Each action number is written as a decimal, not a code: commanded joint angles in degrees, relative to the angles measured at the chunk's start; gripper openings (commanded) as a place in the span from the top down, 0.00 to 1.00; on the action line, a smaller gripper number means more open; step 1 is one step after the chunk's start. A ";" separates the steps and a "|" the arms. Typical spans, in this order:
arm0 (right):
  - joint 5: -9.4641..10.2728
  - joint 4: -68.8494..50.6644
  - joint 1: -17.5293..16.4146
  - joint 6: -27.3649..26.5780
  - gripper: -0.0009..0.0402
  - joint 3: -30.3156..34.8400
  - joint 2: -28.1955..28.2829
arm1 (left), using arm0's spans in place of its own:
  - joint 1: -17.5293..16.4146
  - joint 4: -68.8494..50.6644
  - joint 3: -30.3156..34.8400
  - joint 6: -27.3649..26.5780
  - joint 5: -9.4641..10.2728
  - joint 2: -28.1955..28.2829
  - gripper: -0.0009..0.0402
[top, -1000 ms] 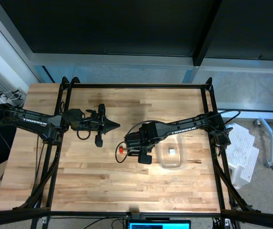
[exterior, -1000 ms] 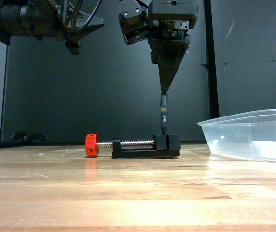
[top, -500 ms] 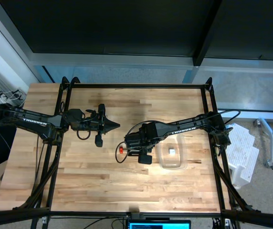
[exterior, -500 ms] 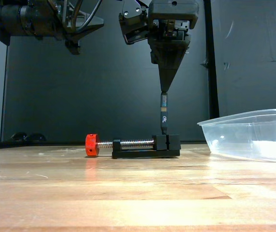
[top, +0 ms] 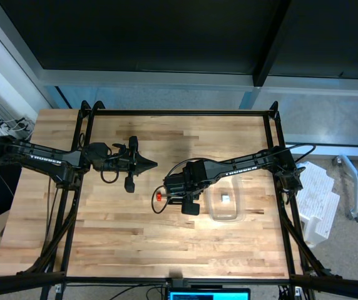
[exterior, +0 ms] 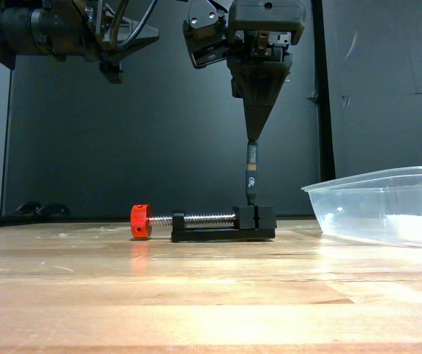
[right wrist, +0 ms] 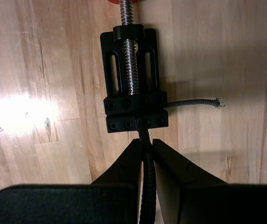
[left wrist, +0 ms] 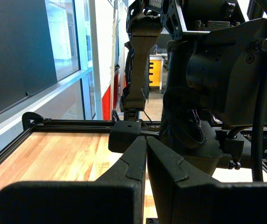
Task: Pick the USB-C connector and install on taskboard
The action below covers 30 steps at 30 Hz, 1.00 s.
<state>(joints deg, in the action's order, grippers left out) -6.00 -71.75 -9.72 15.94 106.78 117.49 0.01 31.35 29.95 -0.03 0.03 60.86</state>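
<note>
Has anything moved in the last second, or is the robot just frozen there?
Nothing has visibly moved. The right gripper still pinches the USB-C connector upright, its lower tip at the taskboard. The left gripper stays parked, shut, raised off to the side.

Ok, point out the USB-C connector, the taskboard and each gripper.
USB-C connector (exterior: pixel 251 175): low view, middle of its upright body.
taskboard (exterior: pixel 259 220): low view, black end block.
right gripper (exterior: pixel 252 139): low view, fingertips pinching the connector's top.
left gripper (top: pixel 153 165): high view, closed tips, left of the taskboard.

left gripper held high, closed — right gripper pointing down, clamped
</note>
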 commanded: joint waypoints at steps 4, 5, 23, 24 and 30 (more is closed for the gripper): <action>0.04 0.70 -0.02 0.02 0.98 -0.15 0.07 | 0.00 0.02 0.00 0.00 0.00 0.00 0.98; 0.04 0.72 -0.02 0.02 0.98 -0.15 0.07 | -0.02 0.00 0.00 0.00 0.00 0.00 0.98; 0.22 0.98 -0.02 -0.22 0.98 -0.37 0.04 | 0.00 0.02 0.00 0.00 0.00 0.00 0.98; 0.22 1.03 -0.02 -0.20 0.98 -0.50 0.04 | -0.02 0.02 0.00 0.00 0.00 0.00 0.98; 0.39 2.05 -0.02 -0.15 0.98 -1.79 0.04 | 0.00 0.02 0.00 0.00 0.00 0.00 0.98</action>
<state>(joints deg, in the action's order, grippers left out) -5.80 -69.84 -9.72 15.75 105.47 117.30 0.01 31.35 29.95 -0.03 0.05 60.86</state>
